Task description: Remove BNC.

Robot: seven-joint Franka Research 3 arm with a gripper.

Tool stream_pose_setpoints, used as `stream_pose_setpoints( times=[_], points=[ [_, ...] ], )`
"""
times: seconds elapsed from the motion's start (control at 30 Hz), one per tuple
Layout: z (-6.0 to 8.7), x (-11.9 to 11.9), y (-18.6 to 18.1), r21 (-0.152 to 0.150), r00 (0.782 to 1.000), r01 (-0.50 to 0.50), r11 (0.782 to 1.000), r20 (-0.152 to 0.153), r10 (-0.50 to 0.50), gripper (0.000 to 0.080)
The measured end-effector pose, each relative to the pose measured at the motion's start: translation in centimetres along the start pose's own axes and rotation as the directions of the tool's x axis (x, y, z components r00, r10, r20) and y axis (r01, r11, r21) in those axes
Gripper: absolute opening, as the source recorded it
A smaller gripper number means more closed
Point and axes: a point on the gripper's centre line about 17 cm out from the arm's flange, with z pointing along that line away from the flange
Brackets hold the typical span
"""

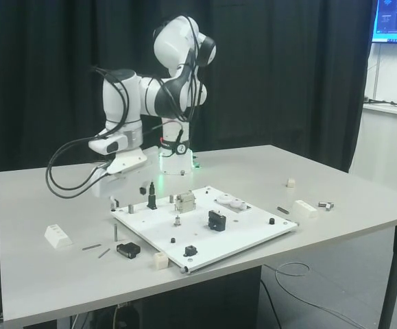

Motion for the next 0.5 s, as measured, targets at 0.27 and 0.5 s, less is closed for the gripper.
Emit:
stream_pose_setpoints(
  times=[0.27, 0.5],
  points=[
    [-1.0, 0.6, -3.4, 0.059, 0.995, -0.097, 0.993, 0.023, 0.096, 0.0800],
    [-1.5, 1.7, -6.2, 0.085, 0.980, -0.200, 0.976, 0.038, 0.197, 0.0800]
  ],
)
